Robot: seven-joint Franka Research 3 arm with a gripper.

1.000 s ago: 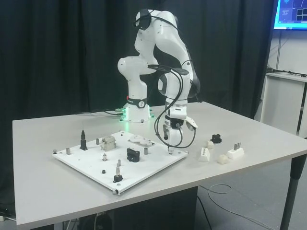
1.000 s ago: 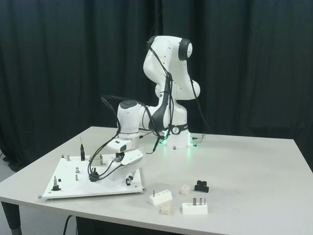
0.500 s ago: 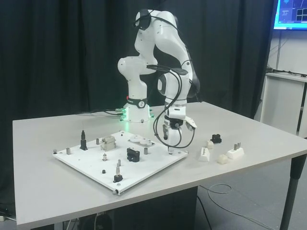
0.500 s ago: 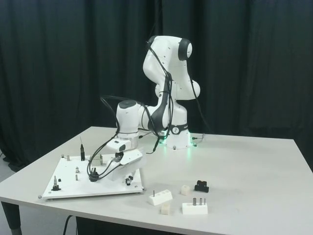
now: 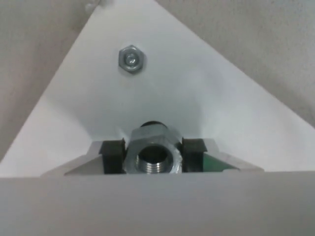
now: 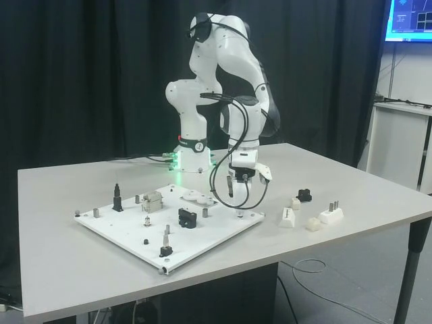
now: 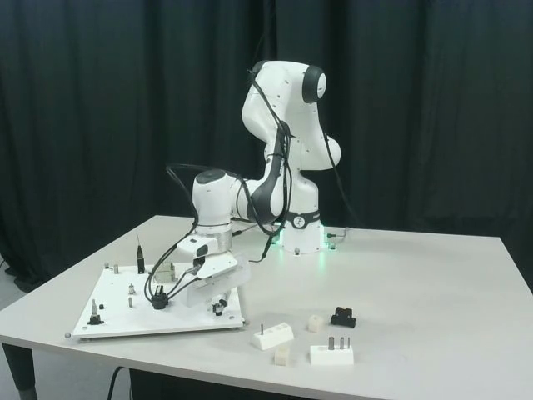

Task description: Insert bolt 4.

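Note:
In the wrist view my gripper [image 5: 153, 158] is shut on bolt 4 [image 5: 153, 155], a grey metal piece with a hexagonal top and a threaded bore. A black pad [image 5: 112, 156] presses on each side of it. It hangs over a corner of the white board [image 5: 211, 108], a short way from a grey hex fastener [image 5: 131, 59] set in that corner. In the first room view the gripper [image 6: 238, 194] points down over the board's [image 6: 202, 236] right corner. The second room view shows the gripper [image 7: 216, 293] low over the board's [image 7: 141, 321] near right corner.
The board carries several small fixtures, among them a black block [image 6: 187, 218] and a black post [image 6: 117, 199]. On the table right of the board lie white holder blocks [image 6: 288, 217] [image 6: 331, 214], a small cube [image 6: 313, 224] and a black part [image 6: 304, 195].
The wrist has shifted a little to the left, further over the board's corner, with the bolt still held. Nothing on the table has moved.

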